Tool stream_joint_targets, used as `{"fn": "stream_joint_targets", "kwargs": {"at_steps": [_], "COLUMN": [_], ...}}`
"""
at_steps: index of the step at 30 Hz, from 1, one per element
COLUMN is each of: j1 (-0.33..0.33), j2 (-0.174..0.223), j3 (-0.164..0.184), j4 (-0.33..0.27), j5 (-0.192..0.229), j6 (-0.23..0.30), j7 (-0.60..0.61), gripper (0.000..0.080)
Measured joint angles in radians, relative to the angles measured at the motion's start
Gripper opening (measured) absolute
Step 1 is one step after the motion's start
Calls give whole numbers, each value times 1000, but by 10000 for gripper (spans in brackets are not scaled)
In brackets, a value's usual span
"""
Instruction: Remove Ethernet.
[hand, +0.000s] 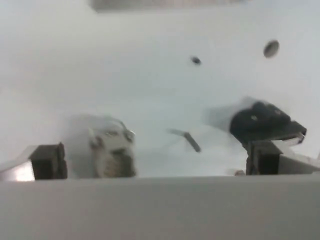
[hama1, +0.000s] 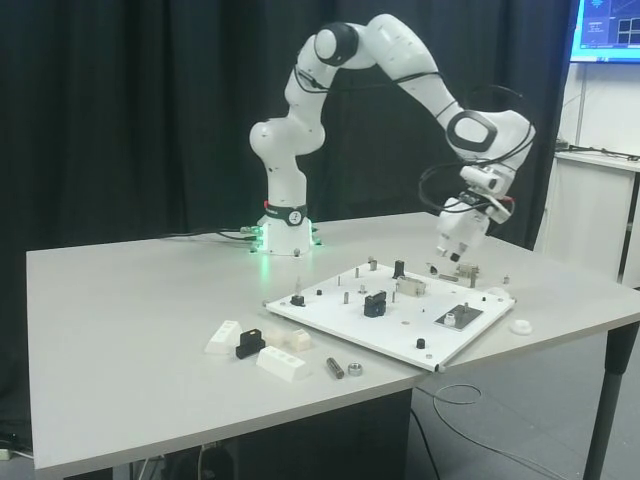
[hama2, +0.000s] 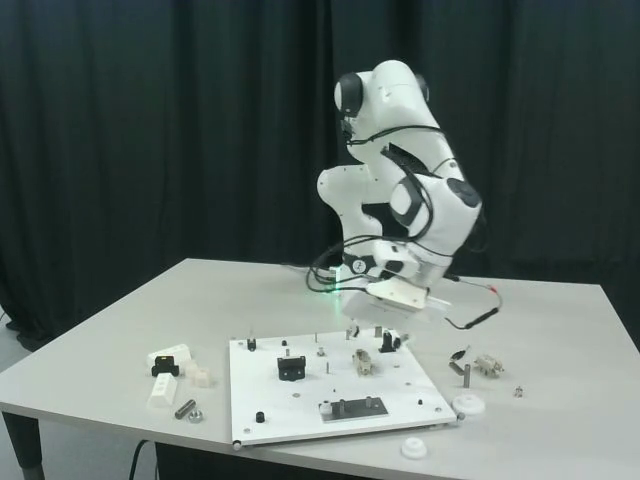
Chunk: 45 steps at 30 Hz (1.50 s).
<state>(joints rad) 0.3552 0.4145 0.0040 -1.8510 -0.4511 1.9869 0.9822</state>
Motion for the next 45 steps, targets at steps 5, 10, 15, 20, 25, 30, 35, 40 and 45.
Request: {"fn": "stream_joint_targets", "kwargs": {"at_steps": [5,10,15,20,25,30,35,40,45], "j1": [-177,-331,-424,-466,-501,-532,-548,-548,-548], "j2": [-49,-93,-133,-174,-215,-254,-286,-308,-319], "j3": [144,257,310,312,303,282,233,161,87], "j4": [-85,-166,-234,-288,-329,-365,-398,-424,-444], "j5": [-51,-77,-86,-88,-101,-110,-110,-108,-95], "j6": [36,97,151,187,208,238,286,340,386], "j7": [0,-2,-24,-51,-82,-120,-185,-265,-365], "gripper": [800,800,800,800,800,800,800,800,800]}}
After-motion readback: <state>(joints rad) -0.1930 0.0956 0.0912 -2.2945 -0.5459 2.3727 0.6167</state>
